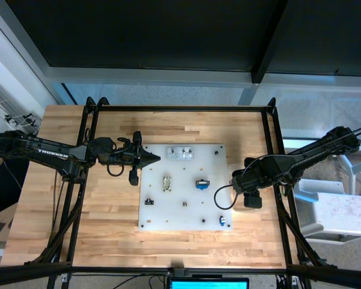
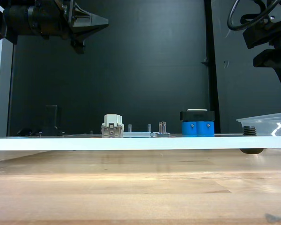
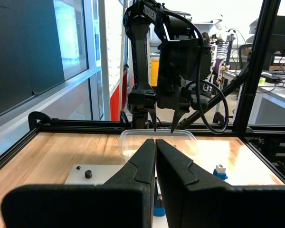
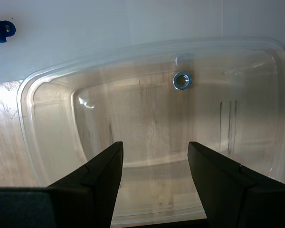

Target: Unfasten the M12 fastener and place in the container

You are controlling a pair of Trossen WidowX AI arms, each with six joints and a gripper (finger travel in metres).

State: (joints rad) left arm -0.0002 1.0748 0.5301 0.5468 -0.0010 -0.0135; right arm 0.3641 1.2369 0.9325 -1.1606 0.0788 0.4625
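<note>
On the counter point(image 1: 78, 241) at the white board's point(image 1: 168, 217) edge, the clear container point(image 4: 52, 80) sits directly beneath the right tool point(image 4: 155, 147), fingers apart and empty; the left tool point(image 3: 155, 142), fingers together, hangs opposite; the silver nut point(image 4: 181, 80) lies inside, just beyond the right tool's fingertips; retreating low could clip the rim, spilling it.

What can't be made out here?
Nut shows only in right wrist view, in the container below the open right gripper.
Low view: container cut off by frame edge; bare stud in front.
High view: right arm covers the container.
Left wrist view: shut left gripper, over the board's left edge, blocks mid-board.
</note>
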